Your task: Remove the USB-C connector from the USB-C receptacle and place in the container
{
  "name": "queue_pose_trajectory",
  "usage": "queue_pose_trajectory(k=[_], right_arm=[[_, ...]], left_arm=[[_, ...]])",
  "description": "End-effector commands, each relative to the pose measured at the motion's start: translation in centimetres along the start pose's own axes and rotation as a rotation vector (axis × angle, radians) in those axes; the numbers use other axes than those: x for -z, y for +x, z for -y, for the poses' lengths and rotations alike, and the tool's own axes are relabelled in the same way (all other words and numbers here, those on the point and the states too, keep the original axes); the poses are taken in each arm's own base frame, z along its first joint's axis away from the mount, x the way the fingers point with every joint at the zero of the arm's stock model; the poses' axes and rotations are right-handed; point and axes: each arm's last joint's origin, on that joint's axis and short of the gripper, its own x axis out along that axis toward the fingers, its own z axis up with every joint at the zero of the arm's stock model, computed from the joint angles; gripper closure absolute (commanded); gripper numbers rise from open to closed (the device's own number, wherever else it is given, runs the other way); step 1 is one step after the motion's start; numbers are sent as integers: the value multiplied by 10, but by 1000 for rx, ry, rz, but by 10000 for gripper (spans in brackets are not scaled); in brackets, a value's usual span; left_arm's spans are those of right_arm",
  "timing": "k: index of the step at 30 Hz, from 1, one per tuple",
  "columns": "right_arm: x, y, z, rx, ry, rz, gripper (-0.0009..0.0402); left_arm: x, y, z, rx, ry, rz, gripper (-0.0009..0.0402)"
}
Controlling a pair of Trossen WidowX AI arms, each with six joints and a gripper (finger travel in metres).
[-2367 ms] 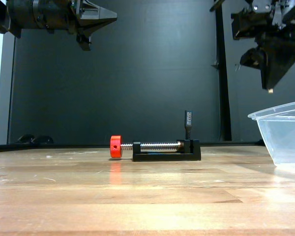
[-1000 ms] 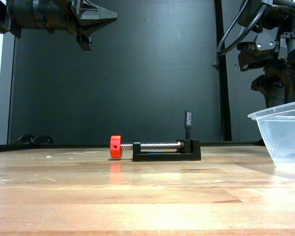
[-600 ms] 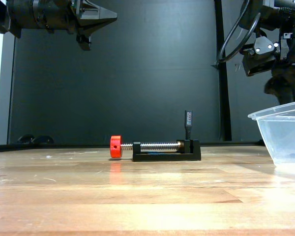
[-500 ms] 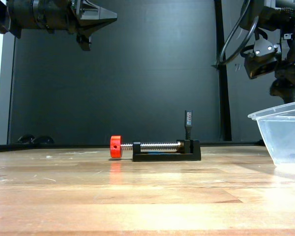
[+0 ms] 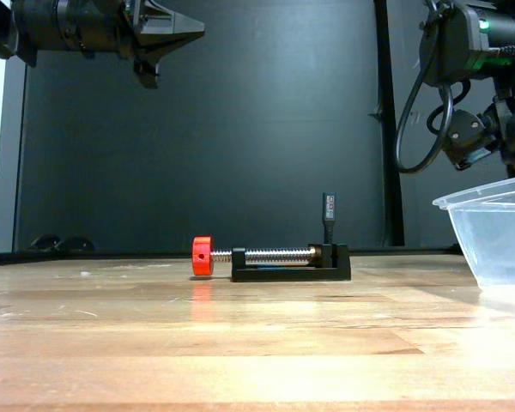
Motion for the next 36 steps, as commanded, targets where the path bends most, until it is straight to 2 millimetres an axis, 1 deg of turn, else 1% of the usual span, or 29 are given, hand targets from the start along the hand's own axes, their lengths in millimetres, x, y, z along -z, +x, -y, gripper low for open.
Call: queue_pose_trajectory(k=[1, 6, 15, 24, 30, 33, 36], right_arm=[[1, 1, -1, -2, 25, -6, 162], [2, 4, -4, -25, 74, -52, 162], [4, 15, -12, -7, 164, -89, 162], [0, 27, -19, -8, 184, -94, 166], [-1, 34, -21, 13, 185, -105, 199], [0, 34, -21, 13, 184, -106, 228], [0, 34, -21, 12, 183, -107, 266]], left_arm=[[0, 0, 0, 0, 0, 0, 393], [0, 0, 0, 0, 0, 0, 393], [0, 0, 0, 0, 0, 0, 393], [0, 0, 0, 0, 0, 0, 393], [0, 0, 0, 0, 0, 0, 393], [0, 0, 0, 0, 0, 0, 393], [0, 0, 0, 0, 0, 0, 393]])
